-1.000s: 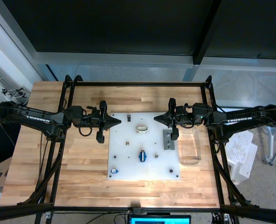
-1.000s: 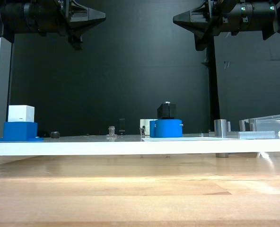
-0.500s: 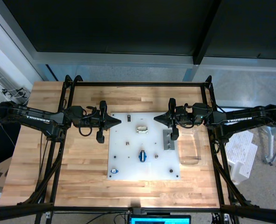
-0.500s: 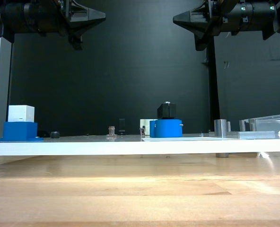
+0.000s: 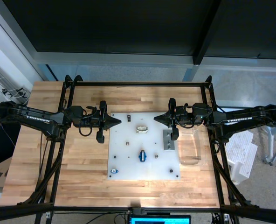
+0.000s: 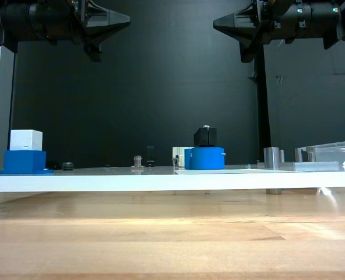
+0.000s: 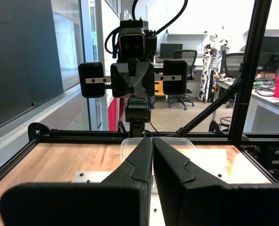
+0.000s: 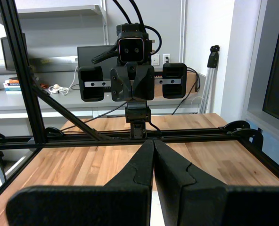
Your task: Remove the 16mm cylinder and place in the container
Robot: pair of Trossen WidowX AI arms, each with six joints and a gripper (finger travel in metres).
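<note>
The 16mm cylinder (image 5: 156,157) is a tiny silvery peg standing upright in the white board (image 5: 128,161), just right of the blue connector (image 5: 141,156); the low view shows the cylinder (image 6: 271,158) standing alone. The clear container (image 5: 190,147) rests on the wood right of the board, and its rim (image 7: 177,140) shows in the left wrist view. My left gripper (image 5: 120,120) hovers shut, high over the board's left edge. My right gripper (image 5: 155,117) hovers shut, high over the board's far part, left of the container. Both (image 6: 127,19) (image 6: 215,24) hold nothing and point at each other.
A grey metal block (image 5: 168,139) lies on the board between the cylinder and the container. A blue base with a white cube (image 6: 25,154) stands at the board's near left. Small fittings (image 5: 141,129) sit at the far middle. A black frame (image 5: 138,84) rims the table.
</note>
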